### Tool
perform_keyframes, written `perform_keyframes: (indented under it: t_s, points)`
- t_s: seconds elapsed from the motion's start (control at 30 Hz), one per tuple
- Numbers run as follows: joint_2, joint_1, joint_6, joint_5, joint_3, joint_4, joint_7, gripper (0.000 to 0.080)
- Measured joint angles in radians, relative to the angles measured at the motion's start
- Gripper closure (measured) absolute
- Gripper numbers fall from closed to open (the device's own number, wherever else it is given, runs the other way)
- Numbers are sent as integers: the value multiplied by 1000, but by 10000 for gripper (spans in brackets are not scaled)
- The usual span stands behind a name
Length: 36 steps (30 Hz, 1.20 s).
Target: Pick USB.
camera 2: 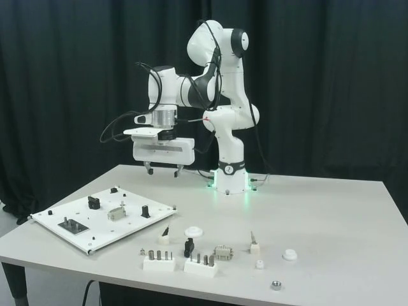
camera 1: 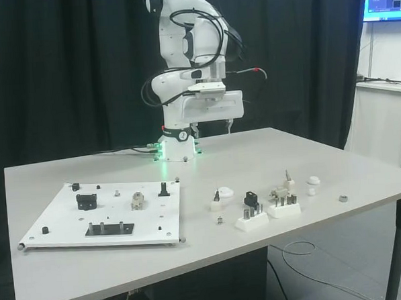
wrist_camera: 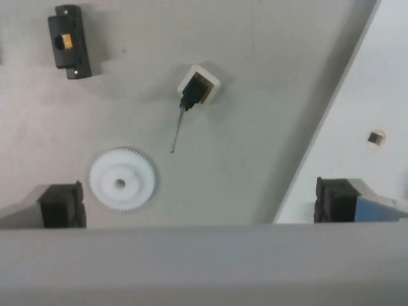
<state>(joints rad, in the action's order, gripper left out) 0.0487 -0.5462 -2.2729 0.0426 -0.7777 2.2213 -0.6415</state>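
Grey tabletop lies beneath my released fingers; the USB stands plugged in its small white square holder, beside a toothed white gear. Both room views: my gripper hangs empty above the tabletop.

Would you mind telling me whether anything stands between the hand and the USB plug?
Nothing visible does. The hand hangs high above the table, and the USB plug stands in its white holder with open air above it; the white gear lies beside it.

White gear, black USB, grey table.
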Motion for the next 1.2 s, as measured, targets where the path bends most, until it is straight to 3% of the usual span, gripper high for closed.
perform_keyframes:
  t_s: [0.7, 1.2]
  points:
    - [-63, 0, -59, -38, 14, -10, 67, 3]
    - [-109, 0, -98, -67, 20, -24, 305, 3]
